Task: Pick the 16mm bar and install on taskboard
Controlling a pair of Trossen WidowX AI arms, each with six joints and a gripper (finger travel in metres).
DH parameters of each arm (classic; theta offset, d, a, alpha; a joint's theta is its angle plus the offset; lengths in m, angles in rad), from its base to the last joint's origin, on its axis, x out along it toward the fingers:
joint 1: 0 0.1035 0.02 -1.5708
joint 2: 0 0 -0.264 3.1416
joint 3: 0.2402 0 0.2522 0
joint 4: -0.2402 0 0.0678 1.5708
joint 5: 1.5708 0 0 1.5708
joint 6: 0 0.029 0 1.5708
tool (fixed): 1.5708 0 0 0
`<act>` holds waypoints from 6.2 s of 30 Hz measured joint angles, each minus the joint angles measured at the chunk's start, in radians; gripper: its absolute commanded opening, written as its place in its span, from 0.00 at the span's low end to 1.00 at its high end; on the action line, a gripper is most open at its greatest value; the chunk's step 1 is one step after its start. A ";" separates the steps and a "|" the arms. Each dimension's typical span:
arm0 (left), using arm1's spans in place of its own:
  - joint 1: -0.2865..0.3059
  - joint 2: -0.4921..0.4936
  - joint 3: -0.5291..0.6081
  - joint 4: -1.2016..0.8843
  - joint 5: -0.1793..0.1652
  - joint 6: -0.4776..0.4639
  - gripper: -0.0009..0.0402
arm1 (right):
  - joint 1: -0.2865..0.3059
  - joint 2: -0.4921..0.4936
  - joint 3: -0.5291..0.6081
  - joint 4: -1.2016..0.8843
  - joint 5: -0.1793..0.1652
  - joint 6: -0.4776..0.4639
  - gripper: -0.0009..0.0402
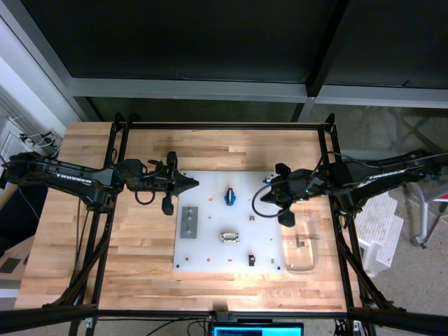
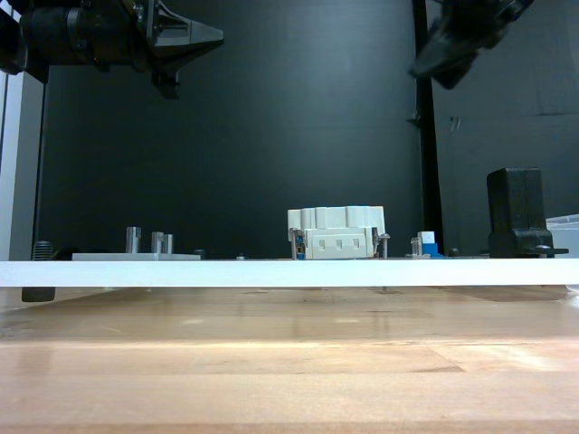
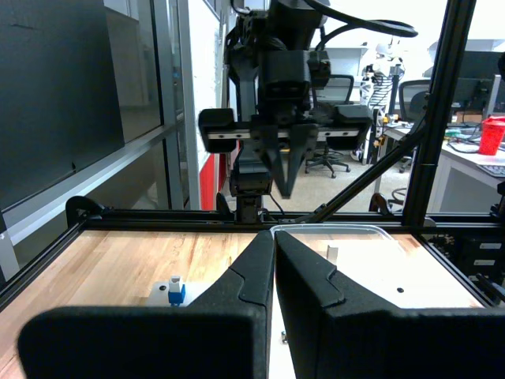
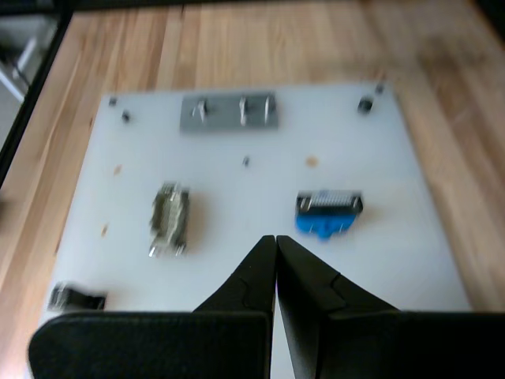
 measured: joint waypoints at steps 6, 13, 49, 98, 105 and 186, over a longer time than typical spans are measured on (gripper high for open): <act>0.000 0.000 0.000 0.000 0.000 0.000 0.02 | 0.076 0.000 0.030 -0.152 0.026 0.064 0.02; 0.000 0.000 0.000 0.000 0.000 0.000 0.02 | 0.182 0.000 0.031 -0.312 0.021 0.129 0.02; 0.000 0.000 0.000 0.000 0.000 0.000 0.02 | 0.534 0.142 -0.009 -0.535 -0.015 0.482 0.03; 0.000 0.000 0.000 0.000 0.000 0.000 0.02 | 0.585 0.269 -0.216 -0.224 -0.013 0.581 0.56; 0.000 0.000 0.000 0.000 0.000 0.000 0.02 | 0.586 0.269 -0.237 -0.206 -0.013 0.582 0.56; 0.000 0.000 0.000 0.000 0.000 0.000 0.02 | 0.575 0.415 0.217 -0.568 -0.002 0.533 0.04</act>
